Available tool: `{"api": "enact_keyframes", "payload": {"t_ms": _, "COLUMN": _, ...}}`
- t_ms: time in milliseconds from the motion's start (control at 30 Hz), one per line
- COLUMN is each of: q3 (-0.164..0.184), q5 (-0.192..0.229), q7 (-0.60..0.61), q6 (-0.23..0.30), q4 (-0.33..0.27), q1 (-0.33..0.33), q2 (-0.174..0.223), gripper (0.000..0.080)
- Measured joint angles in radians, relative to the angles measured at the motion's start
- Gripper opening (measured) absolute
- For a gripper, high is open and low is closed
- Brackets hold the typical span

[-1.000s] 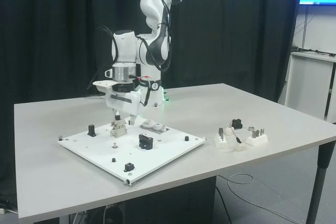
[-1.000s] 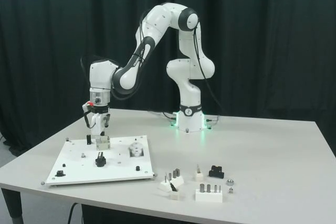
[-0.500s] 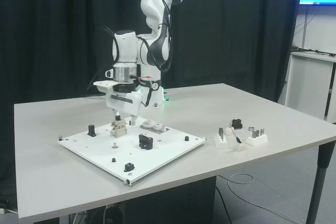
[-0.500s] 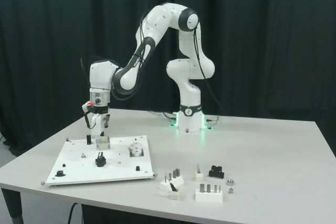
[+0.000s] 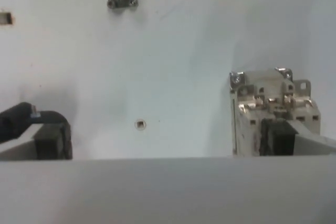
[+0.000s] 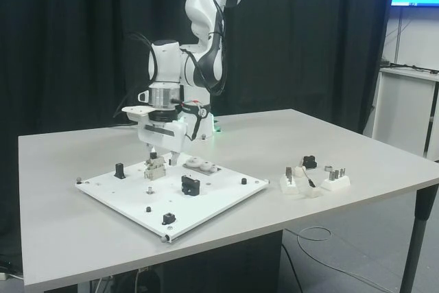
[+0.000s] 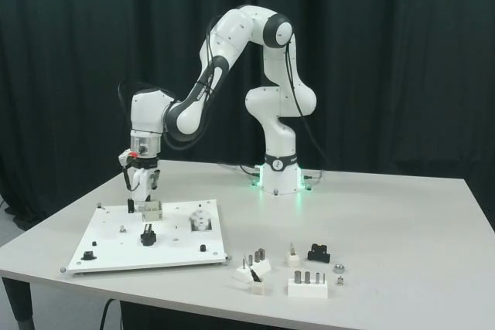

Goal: Insert waterproof.

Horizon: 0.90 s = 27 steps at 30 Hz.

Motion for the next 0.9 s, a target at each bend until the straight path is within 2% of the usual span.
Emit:
{"api": "enact_keyframes", "payload": {"t_ms": 600, "q3": 0.002, "q5": 0.003, "q7": -0.004, "q6": 0.012, "q4": 0.027, "q1": -0.004, "q2": 0.053, "gripper": 0.08}}
{"api": "enact_keyframes", "payload": {"t_ms": 767, "q3": 0.002, "q5": 0.003, "q7": -0.004, "q6": -0.005, "q4": 0.031, "q1": 0.0, "q2": 0.039, "gripper": 0.08}}
{"api": "enact_keyframes", "payload": {"t_ms": 900, "q3": -0.006, "q5": -0.012, "q7": -0.004, "q6": -0.055, "q4": 0.037, "q1": 0.014, "q2": -0.005, "gripper": 0.08}}
